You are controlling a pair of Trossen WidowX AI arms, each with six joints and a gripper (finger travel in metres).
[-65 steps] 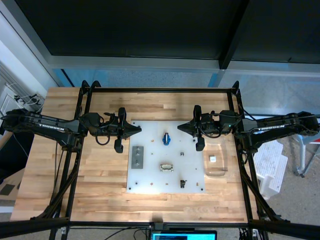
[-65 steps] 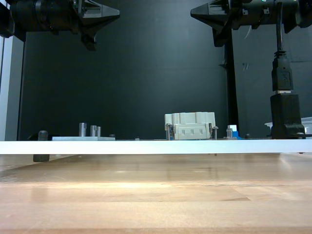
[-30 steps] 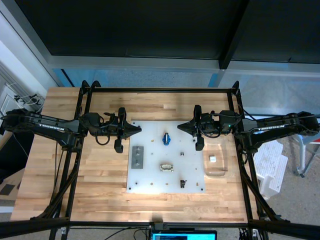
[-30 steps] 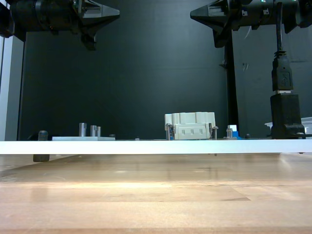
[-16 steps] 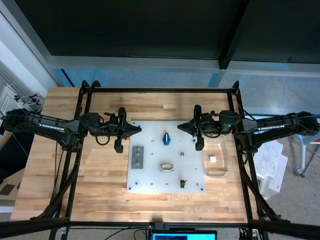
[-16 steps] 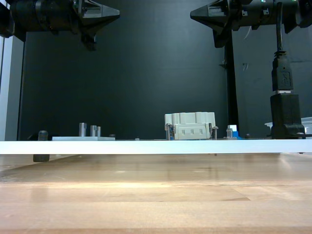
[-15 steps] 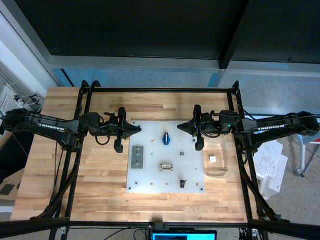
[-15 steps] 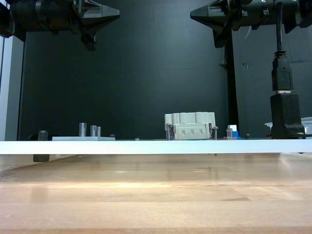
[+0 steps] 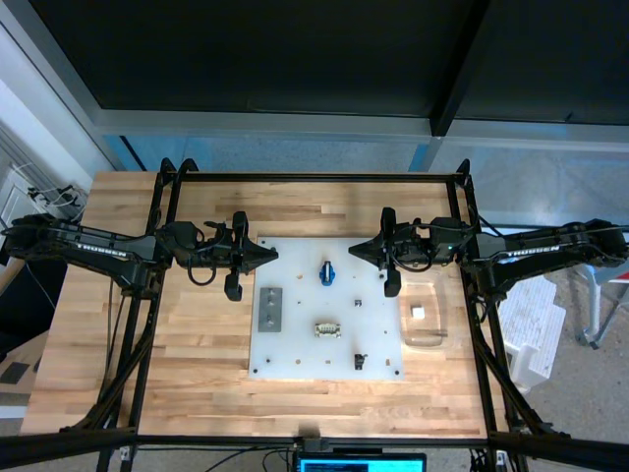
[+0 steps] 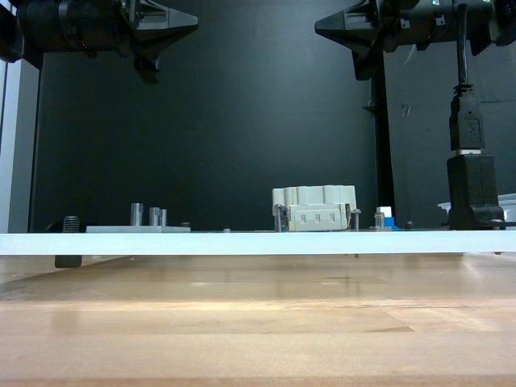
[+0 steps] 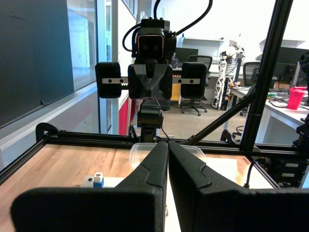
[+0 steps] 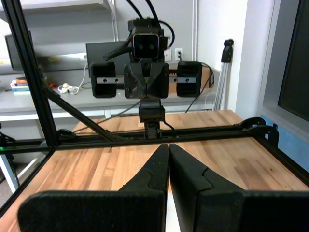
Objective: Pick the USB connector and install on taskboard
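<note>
A pale wooden tabletop was shown carrying a large flat white square taskboard. The black left gripper and right gripper were held high over the board's far edge with their tips facing. Their fingers were pressed together on nothing, probably parked so the board was left unobstructed. The tiny dark USB connector was seen upright close to the board's near edge, seemingly already seated in a black fitting.
</note>
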